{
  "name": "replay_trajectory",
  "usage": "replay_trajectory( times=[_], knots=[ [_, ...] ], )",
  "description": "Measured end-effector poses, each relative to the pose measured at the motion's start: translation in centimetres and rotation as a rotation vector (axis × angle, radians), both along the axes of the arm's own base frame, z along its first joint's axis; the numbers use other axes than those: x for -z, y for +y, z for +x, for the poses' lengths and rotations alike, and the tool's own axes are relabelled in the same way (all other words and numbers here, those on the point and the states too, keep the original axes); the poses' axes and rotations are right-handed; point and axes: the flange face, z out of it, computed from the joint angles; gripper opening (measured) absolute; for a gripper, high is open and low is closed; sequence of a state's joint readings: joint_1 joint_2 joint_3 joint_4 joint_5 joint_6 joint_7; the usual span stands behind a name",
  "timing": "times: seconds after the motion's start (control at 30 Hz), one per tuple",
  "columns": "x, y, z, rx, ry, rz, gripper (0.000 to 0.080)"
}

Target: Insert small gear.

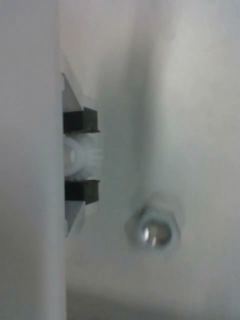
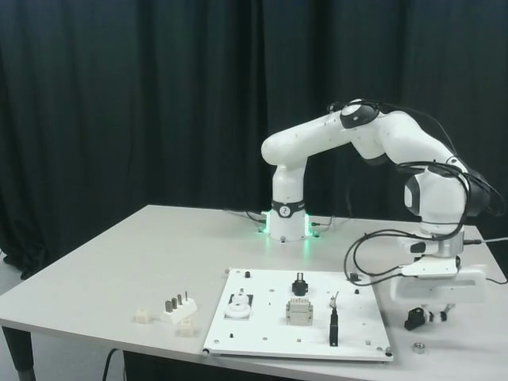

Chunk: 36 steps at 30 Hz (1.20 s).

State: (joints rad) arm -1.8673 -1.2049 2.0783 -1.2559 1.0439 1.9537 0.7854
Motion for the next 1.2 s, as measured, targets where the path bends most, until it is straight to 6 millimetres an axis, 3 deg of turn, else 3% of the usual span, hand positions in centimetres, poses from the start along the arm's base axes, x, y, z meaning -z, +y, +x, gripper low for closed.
replay_trajectory(
  times=[0.53, 1.2],
  knots=[
    [-3.8, -6.3, 1.6, -0.054, 0.082, -0.119, 0.0196],
    [-6.5, -18.1, 2.5, -0.085, 0.143, -0.187, 0.0196]
  ],
)
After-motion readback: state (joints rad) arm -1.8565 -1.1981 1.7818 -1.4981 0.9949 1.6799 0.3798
